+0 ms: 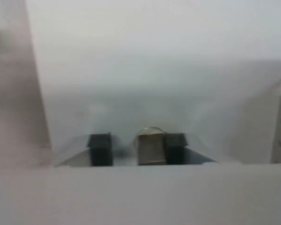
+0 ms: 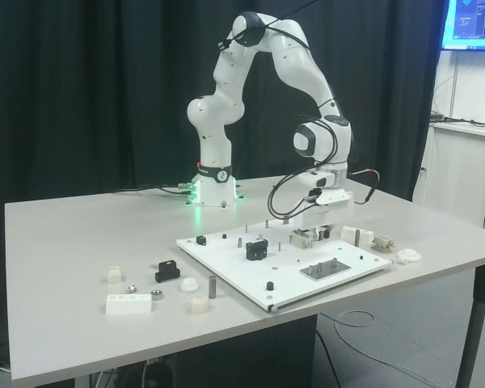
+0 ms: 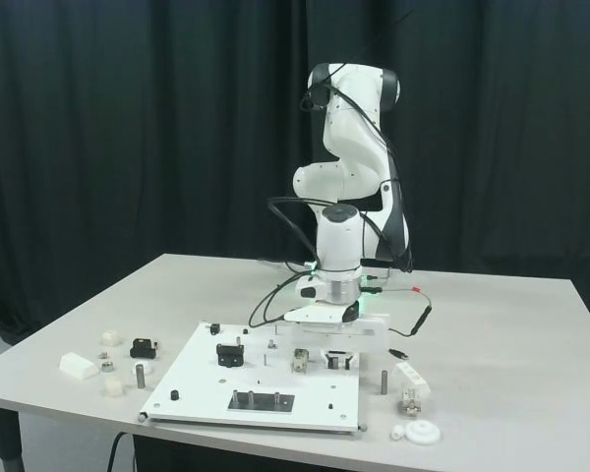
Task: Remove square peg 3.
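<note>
The white Franka arm [image 2: 263, 73] reaches down over the far right part of the white assembly board [image 2: 284, 267], which lies flat on the grey table [image 2: 81, 234].

The gripper [image 3: 318, 360] hangs just above the board. In the wrist view its two black fingertips [image 1: 100, 149] stand apart, and a small metallic square peg [image 1: 151, 148] sits between them, pressed against one fingertip, with a gap showing between it and the other. From the second room view the same peg [image 3: 301, 361] appears beside one fingertip, low over the board surface. Whether the peg is clear of the board or touching it cannot be told.

On the board stand a black block fixture [image 2: 255, 249], several thin upright pins [image 2: 238, 240], a grey plate with two short posts [image 2: 323, 270], and small black knobs [image 2: 271, 285].

Off the board, on the side away from the gripper, the table carries a black bracket [image 2: 167, 269], a white rectangular block [image 2: 129, 304], a grey cylinder [image 2: 212, 287], a white disc [image 2: 189, 284] and small white pieces [image 2: 114, 275]. Just beside the board's other edge lie a white connector block [image 2: 356, 235] and a white gear [image 2: 409, 255]. A green light [image 2: 196, 194] glows at the arm's base.
</note>
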Controlling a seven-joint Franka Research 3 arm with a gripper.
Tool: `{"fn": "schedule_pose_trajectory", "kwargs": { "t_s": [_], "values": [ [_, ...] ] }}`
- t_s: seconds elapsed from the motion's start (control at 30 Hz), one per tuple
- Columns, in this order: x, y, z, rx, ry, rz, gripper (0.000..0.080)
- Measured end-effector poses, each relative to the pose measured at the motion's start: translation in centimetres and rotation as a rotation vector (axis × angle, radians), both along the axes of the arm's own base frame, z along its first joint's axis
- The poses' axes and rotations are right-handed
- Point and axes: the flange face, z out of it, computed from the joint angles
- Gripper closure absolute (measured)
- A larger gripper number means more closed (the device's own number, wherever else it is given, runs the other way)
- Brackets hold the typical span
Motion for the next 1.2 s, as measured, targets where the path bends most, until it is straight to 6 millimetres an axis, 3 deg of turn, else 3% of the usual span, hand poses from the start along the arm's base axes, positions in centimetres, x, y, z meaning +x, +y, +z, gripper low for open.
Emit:
{"fn": "schedule_pose_trajectory", "kwargs": {
  "t_s": [0.17, 0.2, 0.87, 1.2],
  "values": [
    [0.1, -0.8, 0.0, 0.001, 0.002, -0.007, 0.047],
    [0.1, -0.8, 0.0, 0.002, 0.003, -0.006, 0.0674],
    [0.1, -0.8, 0.2, 0.007, 0.001, -0.009, 0.0688],
    [0.2, -1.1, 1.8, 0.021, 0.005, -0.016, 0.0689]
  ]
}}
